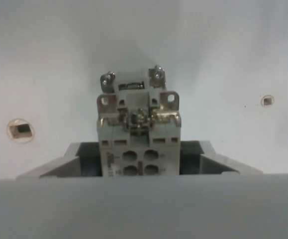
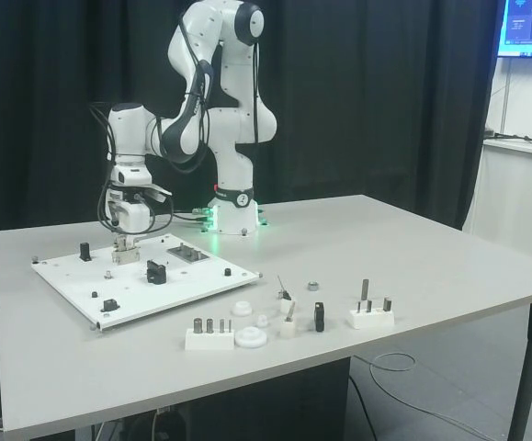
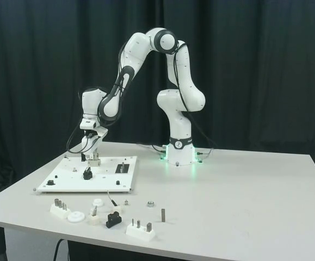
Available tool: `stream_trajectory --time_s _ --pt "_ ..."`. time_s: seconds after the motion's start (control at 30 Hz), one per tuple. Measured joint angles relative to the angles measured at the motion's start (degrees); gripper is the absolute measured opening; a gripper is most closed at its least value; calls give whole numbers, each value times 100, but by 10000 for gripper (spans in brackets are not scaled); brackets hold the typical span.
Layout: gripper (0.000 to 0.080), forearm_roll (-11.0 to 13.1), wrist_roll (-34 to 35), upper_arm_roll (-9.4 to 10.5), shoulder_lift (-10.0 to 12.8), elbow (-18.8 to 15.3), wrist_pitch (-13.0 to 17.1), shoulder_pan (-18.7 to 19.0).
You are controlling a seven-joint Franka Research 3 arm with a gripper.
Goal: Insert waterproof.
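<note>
The waterproof connector (image 1: 139,129) is a white-grey block with metal screws and clamps on top and round sockets in its face. It stands upright between my fingers, whose dark pads (image 1: 90,159) press on both of its sides. My gripper (image 1: 140,167) is shut on it, just above the white board (image 1: 223,59). In the first room view the connector (image 2: 124,252) hangs under my gripper (image 2: 124,239) at the far part of the board (image 2: 187,283). The second room view shows the connector (image 3: 94,161) low over the board (image 3: 65,176); I cannot tell whether it touches.
Two small recesses (image 1: 21,130) (image 1: 267,101) lie in the board on either side. Black fixtures (image 2: 156,272) (image 2: 85,251) and a grey plate (image 2: 190,251) stand on the board. In front lie white pin blocks (image 2: 209,335) (image 2: 372,315), white discs (image 2: 250,338), a black piece (image 2: 319,316) and a nut (image 2: 311,285).
</note>
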Motion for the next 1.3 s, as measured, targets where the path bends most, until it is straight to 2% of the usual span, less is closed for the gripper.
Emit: stream_trajectory --time_s 1.3 --pt "314 0 144 -16 -14 -16 18 17"
